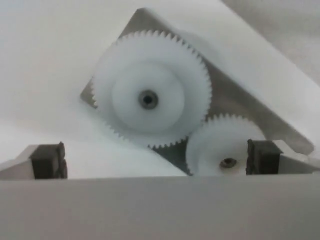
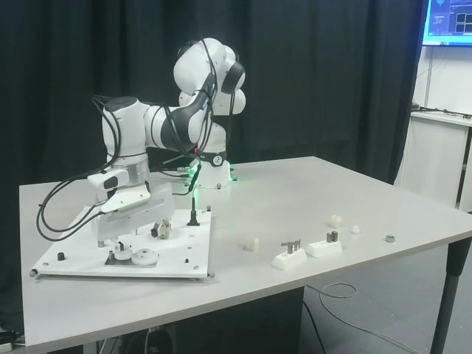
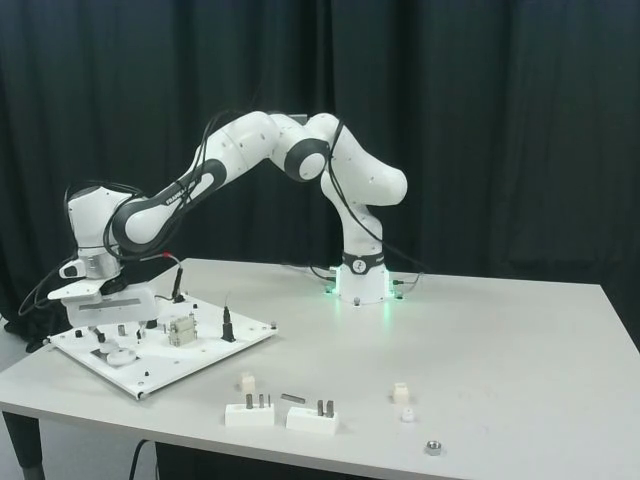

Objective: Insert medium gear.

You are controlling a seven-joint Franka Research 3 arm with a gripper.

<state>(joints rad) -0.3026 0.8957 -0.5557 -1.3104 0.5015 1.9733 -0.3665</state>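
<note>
Robot gripper [image 1: 155, 160] spread wide, holding nothing, just above a white board [image 2: 184, 251]. Below it sit two meshed white gears — large gear [image 1: 150, 90], smaller gear [image 1: 220, 150].

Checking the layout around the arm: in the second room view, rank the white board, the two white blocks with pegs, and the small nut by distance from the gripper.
1. Board, right under the gripper.
2. Peg blocks, at the table's front edge, mid-table.
3. Nut, farther along the front edge.
</note>
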